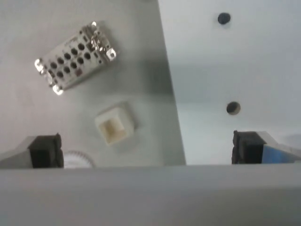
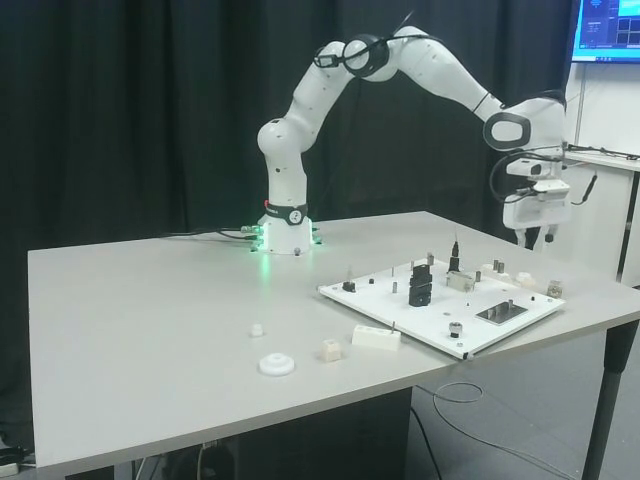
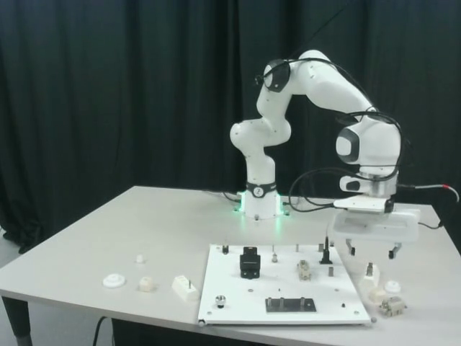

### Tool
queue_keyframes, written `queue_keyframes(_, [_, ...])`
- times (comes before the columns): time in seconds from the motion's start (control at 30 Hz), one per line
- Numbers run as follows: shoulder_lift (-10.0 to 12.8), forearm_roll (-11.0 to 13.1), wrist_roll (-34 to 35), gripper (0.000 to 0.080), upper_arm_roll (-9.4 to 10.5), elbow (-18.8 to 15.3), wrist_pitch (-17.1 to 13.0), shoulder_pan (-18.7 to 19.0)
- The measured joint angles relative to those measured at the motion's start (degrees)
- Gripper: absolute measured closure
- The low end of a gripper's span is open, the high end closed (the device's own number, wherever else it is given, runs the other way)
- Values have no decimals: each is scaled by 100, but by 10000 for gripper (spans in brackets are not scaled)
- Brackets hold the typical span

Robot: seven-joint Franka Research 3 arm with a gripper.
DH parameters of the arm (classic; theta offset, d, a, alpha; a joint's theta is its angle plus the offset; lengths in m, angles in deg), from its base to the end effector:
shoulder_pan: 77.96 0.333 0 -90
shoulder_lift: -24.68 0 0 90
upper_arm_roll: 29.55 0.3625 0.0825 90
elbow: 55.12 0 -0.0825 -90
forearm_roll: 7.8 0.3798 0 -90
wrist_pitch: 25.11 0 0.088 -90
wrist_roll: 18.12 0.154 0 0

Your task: Pick waterproof.

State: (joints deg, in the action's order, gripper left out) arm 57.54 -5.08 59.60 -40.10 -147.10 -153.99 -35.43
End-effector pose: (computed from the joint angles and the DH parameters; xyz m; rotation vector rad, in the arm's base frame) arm 0.6026 0.4009 0.3016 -2.8654 1.2010 -0.1485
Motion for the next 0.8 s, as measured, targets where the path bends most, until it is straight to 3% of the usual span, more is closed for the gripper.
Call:
queue_keyframes(0.23, [273,35,802,3,-7,268,-24,-1])
queue_keyframes(0.4, [425,235,1464,3,-10,438,-24,-2])
queue_keyframes(0.8, [557,376,3010,3,-10,628,-18,23])
